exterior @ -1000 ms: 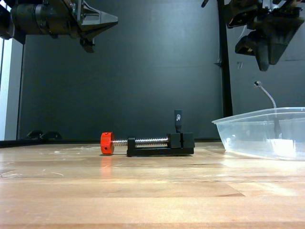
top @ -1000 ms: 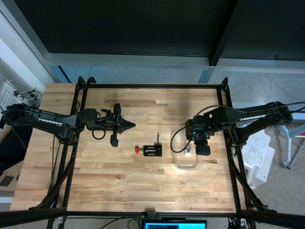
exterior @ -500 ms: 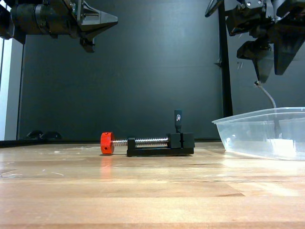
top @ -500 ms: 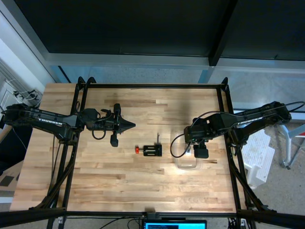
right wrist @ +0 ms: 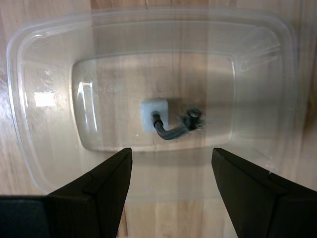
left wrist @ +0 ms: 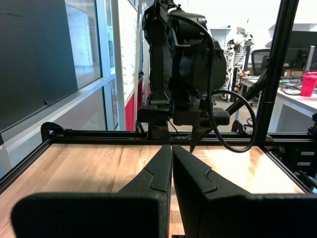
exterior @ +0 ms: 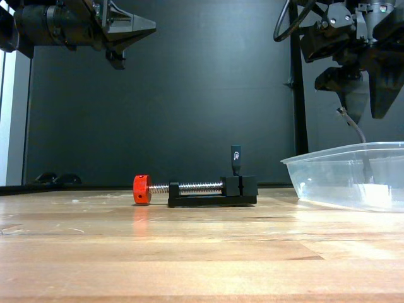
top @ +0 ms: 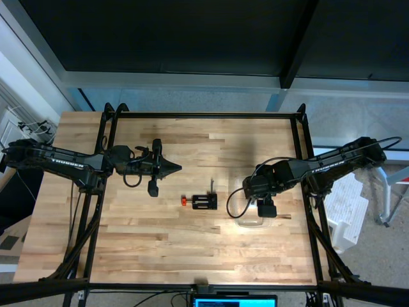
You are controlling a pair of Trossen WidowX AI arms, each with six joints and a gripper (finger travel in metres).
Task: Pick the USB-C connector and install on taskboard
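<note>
A: What has changed over the pale wooden table [top: 160,256]?

B: Only the right arm [top: 332,163] has moved. Over the last second it has drawn in toward the centre of the high view and come lower. In the low view the right gripper [exterior: 368,110] now points straight down at the upper right, over the clear plastic tray [exterior: 328,170]. A second ago it hung tilted. The left arm [top: 57,157] has not moved, and the left gripper [top: 171,167] stays at the left of the high view, well apart from everything, clenched on nothing.

A: And the right claw?

B: It is released and empty. Its wrist camera looks down between two widely parted fingers [right wrist: 106,183] into the tray.

A: Where is the part?

B: The tiny dark grey, curved USB-C connector [right wrist: 171,131] lies on the tray floor, one end touching a small white block [right wrist: 154,115]. Nothing is touching it from above yet.

A: And the taskboard?

B: The small black rectangular taskboard [top: 204,202] sits at the centre of the high view, just left of the tray and apart from it. Its red-orange knob [exterior: 142,189] is at the left end and a dark upright pin [exterior: 235,158] stands at the other end.

A: What does that mean for the task?

B: The approach looks nearly finished and the pick has not begun. The claw likely has to sink inside the tray walls and close on the curved piece, not on the white block.
</note>
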